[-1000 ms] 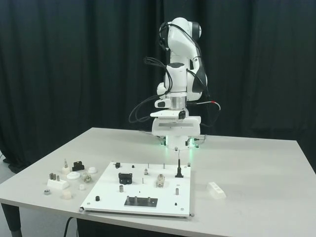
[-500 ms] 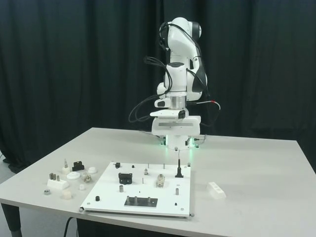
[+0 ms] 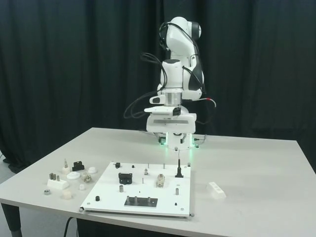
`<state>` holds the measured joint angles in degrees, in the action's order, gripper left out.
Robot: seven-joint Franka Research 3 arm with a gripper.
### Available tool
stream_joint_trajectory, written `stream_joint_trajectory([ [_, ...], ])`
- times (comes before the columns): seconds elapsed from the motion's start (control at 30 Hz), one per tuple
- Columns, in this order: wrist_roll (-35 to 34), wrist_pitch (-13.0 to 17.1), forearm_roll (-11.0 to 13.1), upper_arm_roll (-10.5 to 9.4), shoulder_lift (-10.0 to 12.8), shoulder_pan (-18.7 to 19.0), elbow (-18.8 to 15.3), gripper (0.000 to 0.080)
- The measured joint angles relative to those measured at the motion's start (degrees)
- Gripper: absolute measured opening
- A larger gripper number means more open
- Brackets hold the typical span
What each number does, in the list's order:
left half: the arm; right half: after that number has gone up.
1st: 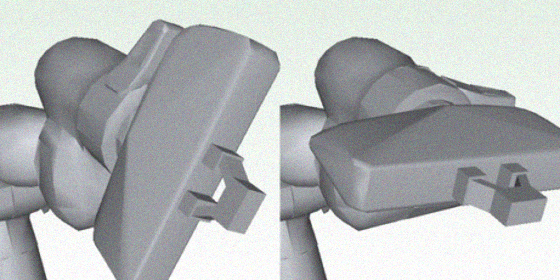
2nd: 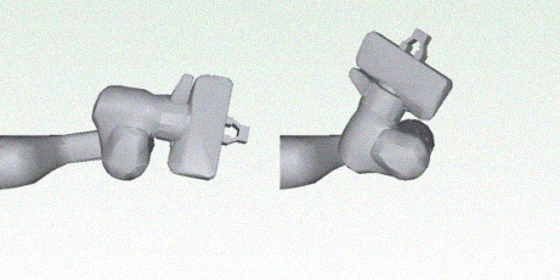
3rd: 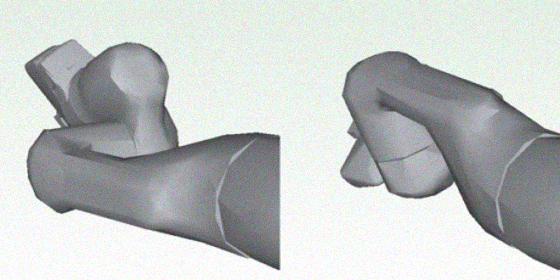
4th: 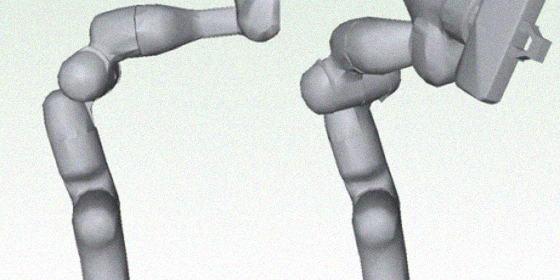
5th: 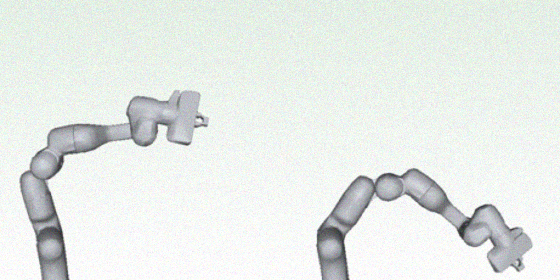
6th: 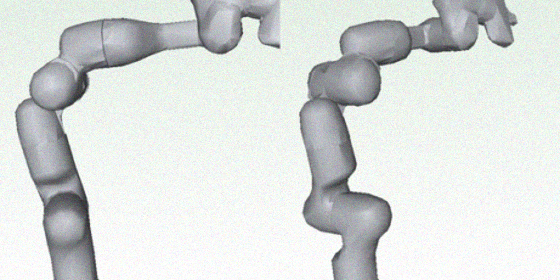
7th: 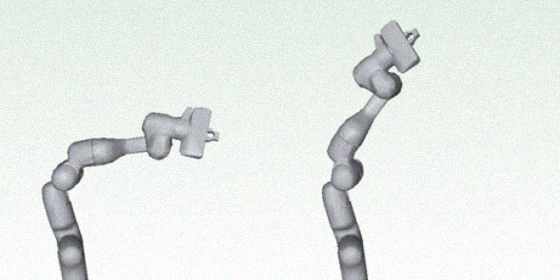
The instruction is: Pick Ethernet.
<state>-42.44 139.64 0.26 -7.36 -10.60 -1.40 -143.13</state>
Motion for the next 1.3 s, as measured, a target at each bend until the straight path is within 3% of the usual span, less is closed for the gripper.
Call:
stream_joint_trajectory([
  [0.27,1.63,1.41,-1.38,0.21,-0.66,-4.8,1.03,0.08],
  [0.7,9.25,3.16,-1.34,1.6,-0.82,-12.44,2.84,0.08],
  [1.0,14.77,4.52,-1.25,4.69,-0.77,-14.75,3.31,0.08],
  [1.3,21.33,6.42,-0.62,9.09,0.27,-16.13,4.38,0.08],
])
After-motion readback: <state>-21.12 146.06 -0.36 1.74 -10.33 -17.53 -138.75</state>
